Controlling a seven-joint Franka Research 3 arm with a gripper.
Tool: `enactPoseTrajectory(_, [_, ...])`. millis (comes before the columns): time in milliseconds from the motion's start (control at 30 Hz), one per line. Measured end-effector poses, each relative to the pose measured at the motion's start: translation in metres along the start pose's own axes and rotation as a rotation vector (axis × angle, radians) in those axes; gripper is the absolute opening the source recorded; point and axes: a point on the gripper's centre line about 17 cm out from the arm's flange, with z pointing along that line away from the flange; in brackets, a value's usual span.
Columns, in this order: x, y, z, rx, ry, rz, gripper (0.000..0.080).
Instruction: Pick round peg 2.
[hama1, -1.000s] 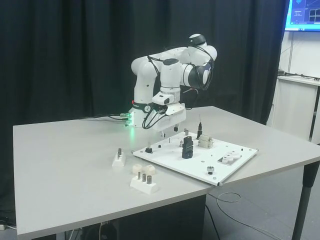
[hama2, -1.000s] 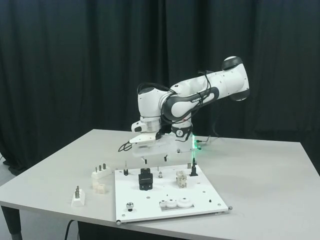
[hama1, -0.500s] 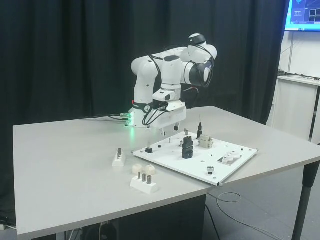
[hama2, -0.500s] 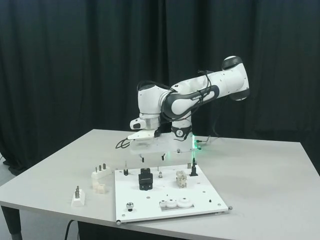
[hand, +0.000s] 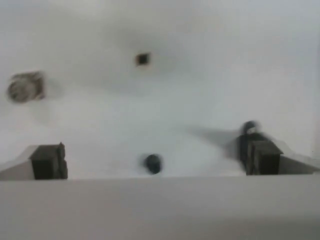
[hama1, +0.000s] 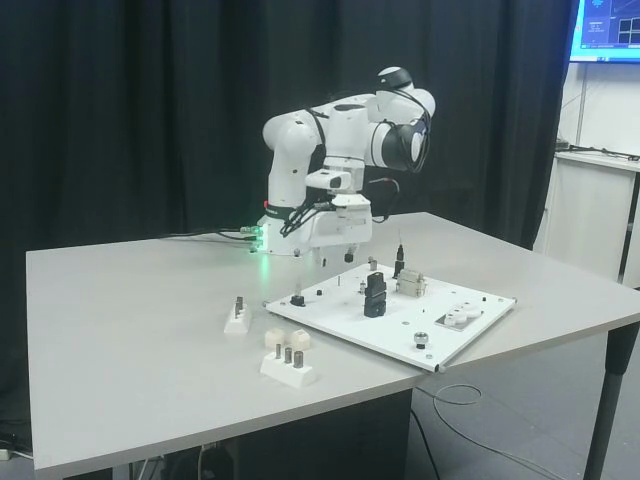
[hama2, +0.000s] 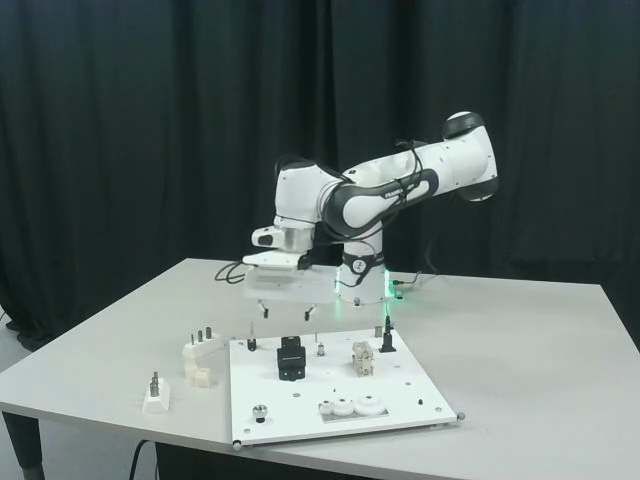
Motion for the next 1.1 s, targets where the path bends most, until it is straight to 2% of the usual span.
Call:
enactPoseTrajectory(300, [0.02,0.042,-0.01,-0.095,0.031,0.01,0.08])
enactPoseTrajectory(500, [0.028,0.069,-0.011,-0.132,0.033,0.008,0.08])
enactPoseTrajectory(1100, [0.053,0.143,0.0,-0.148,0.024,-0.042,0.08])
